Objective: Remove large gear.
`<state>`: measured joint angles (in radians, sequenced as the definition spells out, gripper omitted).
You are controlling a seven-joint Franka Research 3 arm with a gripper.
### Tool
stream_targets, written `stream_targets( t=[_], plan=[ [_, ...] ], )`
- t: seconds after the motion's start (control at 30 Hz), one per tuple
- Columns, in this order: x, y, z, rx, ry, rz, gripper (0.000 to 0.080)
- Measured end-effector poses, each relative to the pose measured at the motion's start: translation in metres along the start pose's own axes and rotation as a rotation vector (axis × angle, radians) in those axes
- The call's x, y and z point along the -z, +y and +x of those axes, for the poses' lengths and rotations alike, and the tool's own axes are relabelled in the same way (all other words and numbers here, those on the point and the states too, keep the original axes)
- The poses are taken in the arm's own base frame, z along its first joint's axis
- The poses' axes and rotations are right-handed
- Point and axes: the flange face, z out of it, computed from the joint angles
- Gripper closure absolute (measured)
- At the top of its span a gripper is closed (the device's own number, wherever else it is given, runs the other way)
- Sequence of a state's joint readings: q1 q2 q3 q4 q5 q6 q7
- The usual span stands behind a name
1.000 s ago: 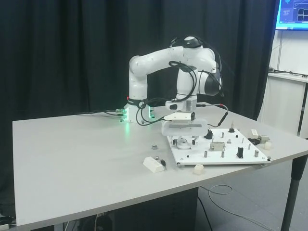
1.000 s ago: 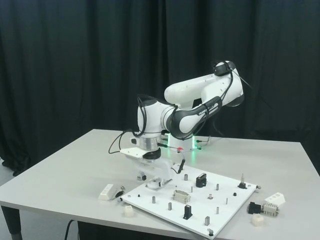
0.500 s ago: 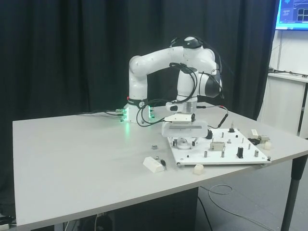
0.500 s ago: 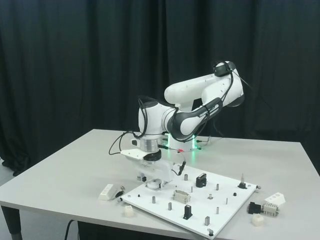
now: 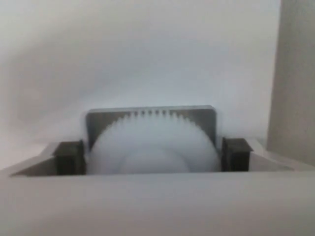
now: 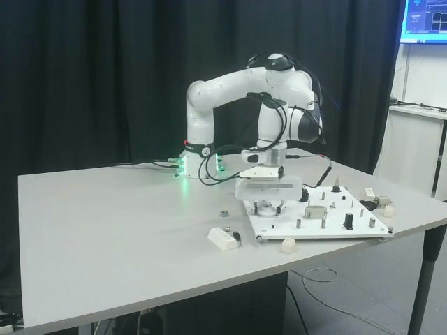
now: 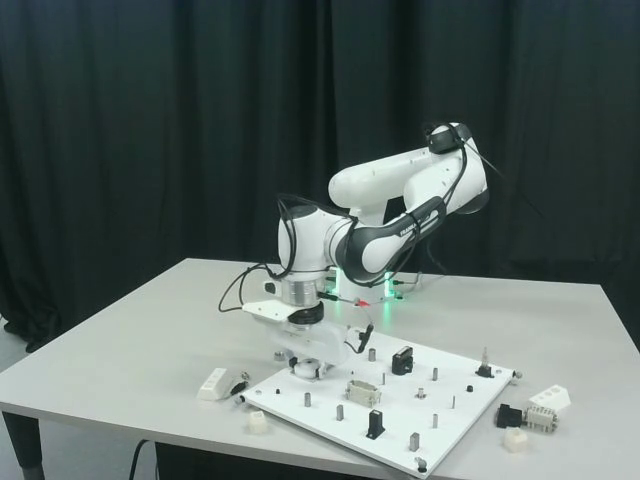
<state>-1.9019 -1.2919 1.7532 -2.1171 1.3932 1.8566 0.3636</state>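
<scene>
Wrist view shows one gear (image 5: 153, 146), low in the centre of the frame, toothed rim up, clamped between the two black fingertips (image 5: 68, 156) of the gripper (image 5: 153, 157). In the first room view we see it held just above the near-left corner of the board (image 6: 349, 234), right of centre.

We judge the risks to be slippage, since the pads bear on teeth, or a tilt that binds the gear if its shaft is not yet cleared; we cannot see the shaft.

We count one arm (image 7: 400, 185), one board, one gear in hand and three loose white blocks on the table (image 6: 105, 216).
</scene>
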Motion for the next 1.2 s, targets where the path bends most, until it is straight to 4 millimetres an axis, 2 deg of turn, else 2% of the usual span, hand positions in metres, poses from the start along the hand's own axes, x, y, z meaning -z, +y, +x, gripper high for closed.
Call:
stream_targets(
  t=[0.1, 0.13, 0.77, 1.2],
  plan=[
    [0.0, 0.0, 0.0, 0.0, 0.0, 0.0, 0.01],
    [0.0, 0.0, 0.0, 0.0, 0.0, 0.0, 0.0209],
    [0.002, 0.0, 0.0, 0.007, 0.001, 0.0, 0.0207],
    [0.021, -0.002, -0.002, 0.025, 0.012, -0.011, 0.0209]
  ],
)
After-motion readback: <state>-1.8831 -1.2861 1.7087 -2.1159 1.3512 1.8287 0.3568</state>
